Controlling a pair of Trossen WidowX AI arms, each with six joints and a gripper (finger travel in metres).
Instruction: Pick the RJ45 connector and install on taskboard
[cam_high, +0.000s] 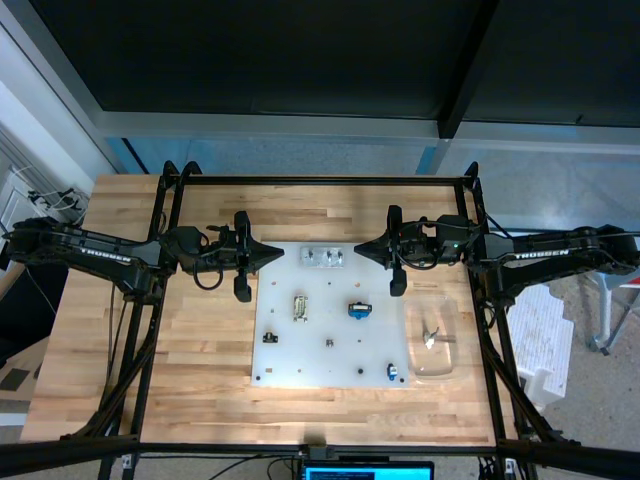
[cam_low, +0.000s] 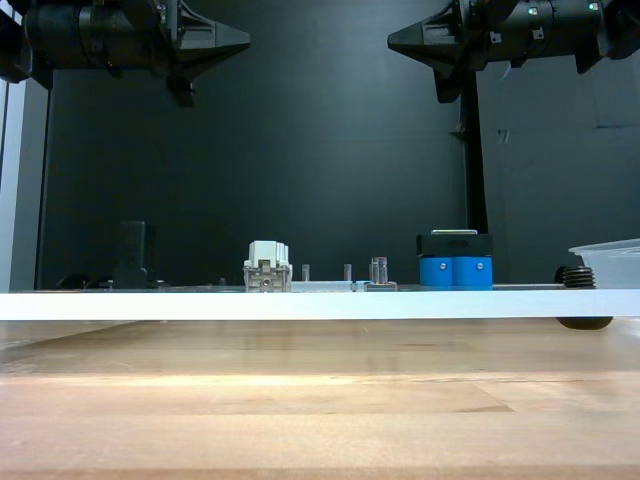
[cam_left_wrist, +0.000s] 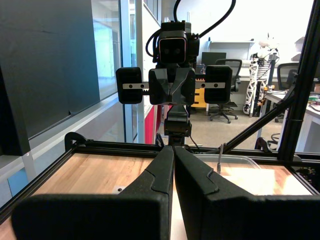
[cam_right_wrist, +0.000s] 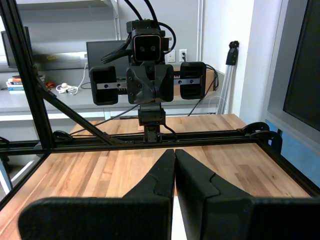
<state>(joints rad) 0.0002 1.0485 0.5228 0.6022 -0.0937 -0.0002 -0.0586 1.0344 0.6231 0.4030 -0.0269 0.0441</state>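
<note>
Taskboard (cam_high: 320, 365) lies mid-tabletop; the RJ45 connector (cam_high: 431, 334) sits in a clear tray (cam_high: 455, 310) beside its right edge. Left gripper (cam_high: 278, 255) and right gripper (cam_high: 360, 250) hover above its far edge, fingers pressed together, empty. Pickup has not begun: the right gripper probably needs to open and descend to the tray.

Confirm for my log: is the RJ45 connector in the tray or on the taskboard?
In the tray: the RJ45 connector lies inside it, beside the taskboard. Both shut, the left gripper and right gripper hover above it.
</note>
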